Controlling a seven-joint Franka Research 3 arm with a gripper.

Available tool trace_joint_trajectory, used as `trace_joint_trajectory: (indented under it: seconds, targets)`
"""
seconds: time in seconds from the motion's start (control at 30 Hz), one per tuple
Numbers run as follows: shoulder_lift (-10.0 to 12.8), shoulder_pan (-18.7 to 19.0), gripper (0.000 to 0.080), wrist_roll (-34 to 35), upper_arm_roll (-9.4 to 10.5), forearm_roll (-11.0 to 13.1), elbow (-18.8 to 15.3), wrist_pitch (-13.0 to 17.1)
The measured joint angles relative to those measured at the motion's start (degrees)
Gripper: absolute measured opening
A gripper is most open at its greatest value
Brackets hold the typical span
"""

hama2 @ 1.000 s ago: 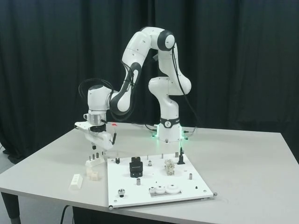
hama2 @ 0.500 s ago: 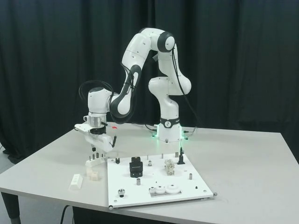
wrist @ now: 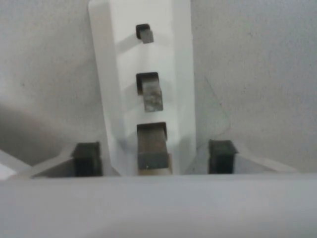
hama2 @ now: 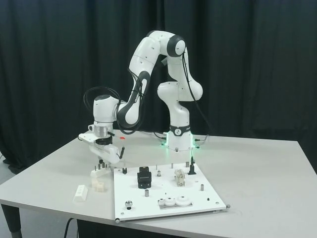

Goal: Pick square peg 3.

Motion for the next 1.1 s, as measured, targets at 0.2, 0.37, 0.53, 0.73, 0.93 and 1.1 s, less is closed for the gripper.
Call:
trace_joint_trajectory:
  seconds: [0.2,0.37,0.53,0.73,0.93,1.1]
  targets:
    - [0.2,0.0,0.0536,-0.6,0.00,0.0,0.0,0.0]
    - [0.3,0.0,0.0212,-0.9,0.00,0.0,0.1,0.0]
    - [0.4,0.0,0.0115,-1.0,0.01,0.0,0.2,-0.1]
    - [0.4,0.0,0.0115,-1.1,0.03,0.0,0.3,-0.1]
    - [0.2,0.0,0.0115,-1.3,0.02,0.0,0.7,-0.9]
    - [-0.6,0.0,0.0115,-1.6,-0.11,0.0,0.9,-1.7]
